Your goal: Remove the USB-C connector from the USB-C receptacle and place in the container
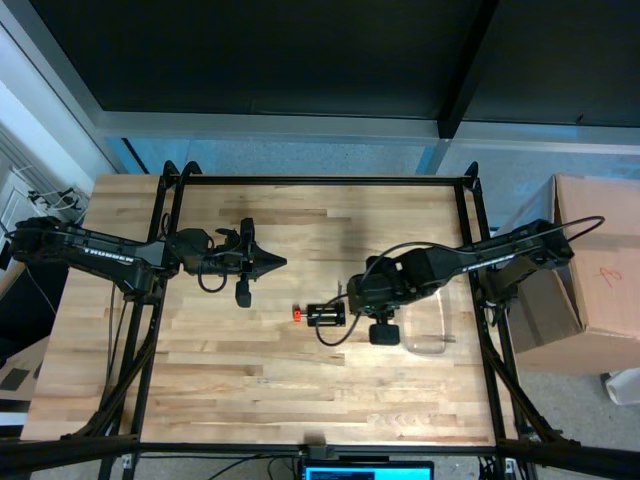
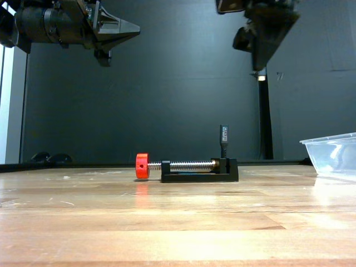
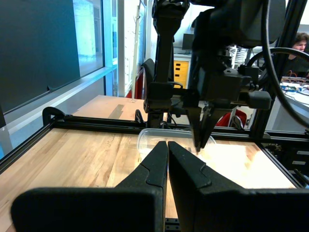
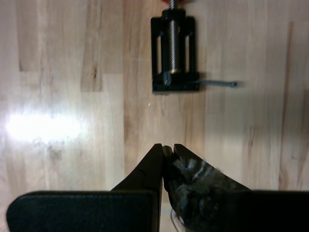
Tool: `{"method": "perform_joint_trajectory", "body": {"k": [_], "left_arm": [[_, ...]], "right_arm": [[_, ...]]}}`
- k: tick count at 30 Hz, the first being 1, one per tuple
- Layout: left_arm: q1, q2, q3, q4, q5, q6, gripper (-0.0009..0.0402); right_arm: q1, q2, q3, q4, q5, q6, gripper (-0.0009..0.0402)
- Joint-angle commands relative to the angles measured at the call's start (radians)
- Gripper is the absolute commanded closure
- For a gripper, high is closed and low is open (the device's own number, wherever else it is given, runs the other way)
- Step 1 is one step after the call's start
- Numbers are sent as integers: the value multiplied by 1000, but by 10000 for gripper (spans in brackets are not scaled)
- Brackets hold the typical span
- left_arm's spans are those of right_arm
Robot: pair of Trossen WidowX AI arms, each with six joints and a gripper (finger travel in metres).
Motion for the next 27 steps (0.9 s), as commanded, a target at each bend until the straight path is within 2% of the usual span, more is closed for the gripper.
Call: {"method": "perform_joint_trajectory", "body": {"k": [1,13,27], "left_arm": [[0,0,0,0,0,0,393],[0,0,0,0,0,0,393],[0,0,0,0,0,0,393]], "right_arm": [[26,-25,-32,2,2,24,393],[159,-48,-61,-37,1,69,393],[364,-65,-124,-25,1,284,393]]}}
